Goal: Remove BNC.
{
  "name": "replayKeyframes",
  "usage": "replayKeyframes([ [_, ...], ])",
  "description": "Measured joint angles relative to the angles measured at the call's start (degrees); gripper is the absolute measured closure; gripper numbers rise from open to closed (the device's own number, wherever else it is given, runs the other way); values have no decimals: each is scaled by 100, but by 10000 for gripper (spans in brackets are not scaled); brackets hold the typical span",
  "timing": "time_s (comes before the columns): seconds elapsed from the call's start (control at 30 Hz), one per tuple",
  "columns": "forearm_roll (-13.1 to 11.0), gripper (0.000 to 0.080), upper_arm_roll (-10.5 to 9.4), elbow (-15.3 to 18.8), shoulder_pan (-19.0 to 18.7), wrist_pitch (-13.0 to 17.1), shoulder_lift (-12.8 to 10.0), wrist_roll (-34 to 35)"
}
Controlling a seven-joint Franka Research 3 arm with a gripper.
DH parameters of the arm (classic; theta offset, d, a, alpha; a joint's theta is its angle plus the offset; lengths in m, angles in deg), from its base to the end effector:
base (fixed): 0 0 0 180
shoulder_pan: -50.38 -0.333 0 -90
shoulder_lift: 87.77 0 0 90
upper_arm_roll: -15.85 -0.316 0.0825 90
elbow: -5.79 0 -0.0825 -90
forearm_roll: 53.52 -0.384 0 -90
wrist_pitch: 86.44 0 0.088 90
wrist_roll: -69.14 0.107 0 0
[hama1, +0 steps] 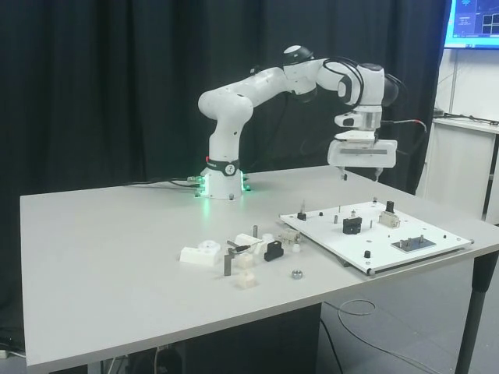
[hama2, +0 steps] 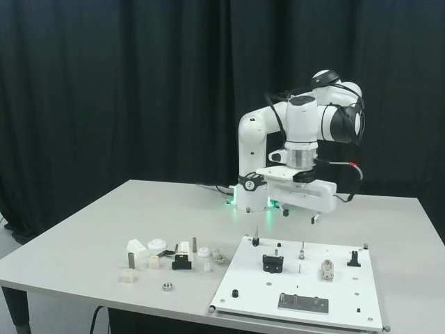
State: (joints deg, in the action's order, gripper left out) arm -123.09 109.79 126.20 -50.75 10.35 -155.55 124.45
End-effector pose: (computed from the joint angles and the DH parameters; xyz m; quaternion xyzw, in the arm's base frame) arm 0.4956 0.2250 0.3263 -0.7986 0.6017 0.0109 0.0035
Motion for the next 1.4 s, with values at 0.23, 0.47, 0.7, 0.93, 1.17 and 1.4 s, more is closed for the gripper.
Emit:
replayKeyframes([
  [0.23,-73,3,-37,43,-24,36,0,2216],
  [0.47,-72,3,-126,66,-87,72,-3,3424],
  [0.7,-62,3,-239,82,-150,113,-53,4311],
  [0.93,-62,3,-388,100,-193,215,-109,5209],
  [1.17,-62,3,-587,131,-219,412,-132,5588],
  [1.4,-62,3,-762,220,-219,666,-153,5615],
])
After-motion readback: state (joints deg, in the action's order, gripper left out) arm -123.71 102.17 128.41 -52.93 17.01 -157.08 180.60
